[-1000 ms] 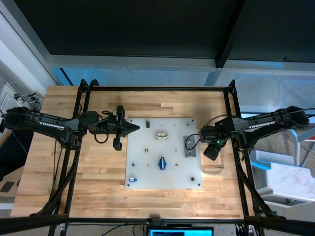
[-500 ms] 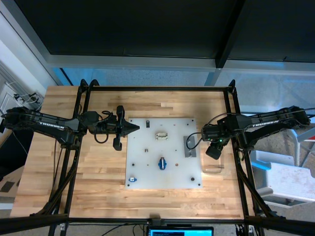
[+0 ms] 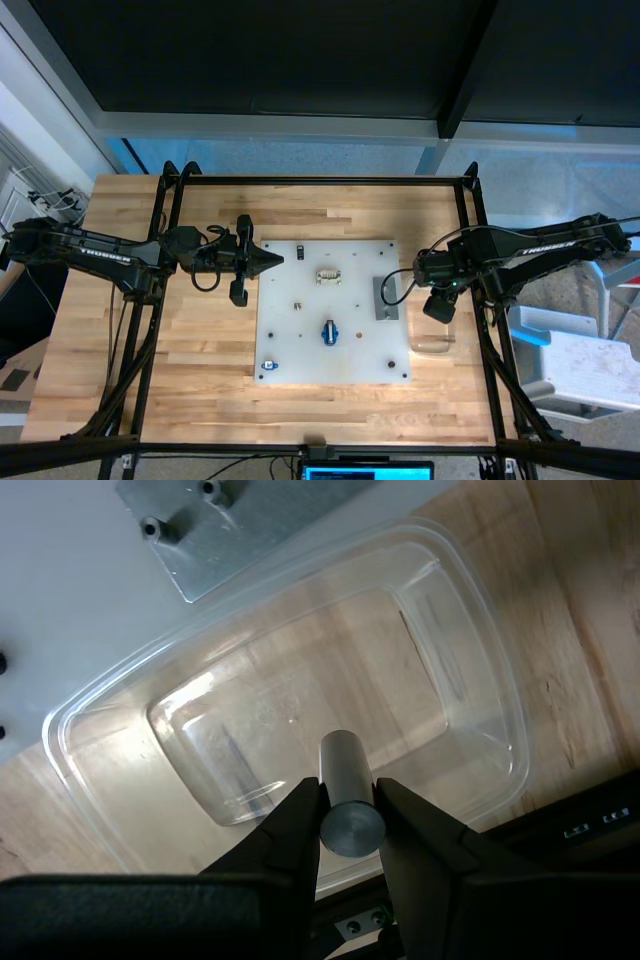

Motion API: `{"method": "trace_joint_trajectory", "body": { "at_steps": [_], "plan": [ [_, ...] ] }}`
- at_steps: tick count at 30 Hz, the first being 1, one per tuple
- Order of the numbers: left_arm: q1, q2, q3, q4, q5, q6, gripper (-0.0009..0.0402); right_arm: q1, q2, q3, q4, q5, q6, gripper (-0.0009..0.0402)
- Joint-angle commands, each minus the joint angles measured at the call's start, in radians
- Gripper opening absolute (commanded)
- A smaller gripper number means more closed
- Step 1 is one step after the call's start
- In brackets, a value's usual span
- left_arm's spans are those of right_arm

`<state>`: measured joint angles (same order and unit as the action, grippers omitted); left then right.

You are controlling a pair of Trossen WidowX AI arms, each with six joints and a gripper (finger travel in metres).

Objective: Pick the 16mm cylinder and place it in the taskboard

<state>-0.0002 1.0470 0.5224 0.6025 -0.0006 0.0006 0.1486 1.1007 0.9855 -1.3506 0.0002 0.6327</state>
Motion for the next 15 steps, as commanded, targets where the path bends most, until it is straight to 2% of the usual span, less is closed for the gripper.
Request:
{"method": "trace_joint_trajectory", "body": {
  "at_steps": [1,7,15],
  "plan": [
    [0.0,0.0,0.0,0.0,0.0,0.0,0.0,0.003,0.001,0.0,0.001,0.004,-0.022,0.0034],
    [0.0,0.0,0.0,0.0,0.0,0.0,0.0,0.011,0.004,0.0,0.009,0.008,-0.091,0.0034],
    [0.0,0.0,0.0,0.0,0.0,0.0,0.0,0.02,0.055,0.003,0.066,0.008,-0.172,0.0034]
  ]
}}
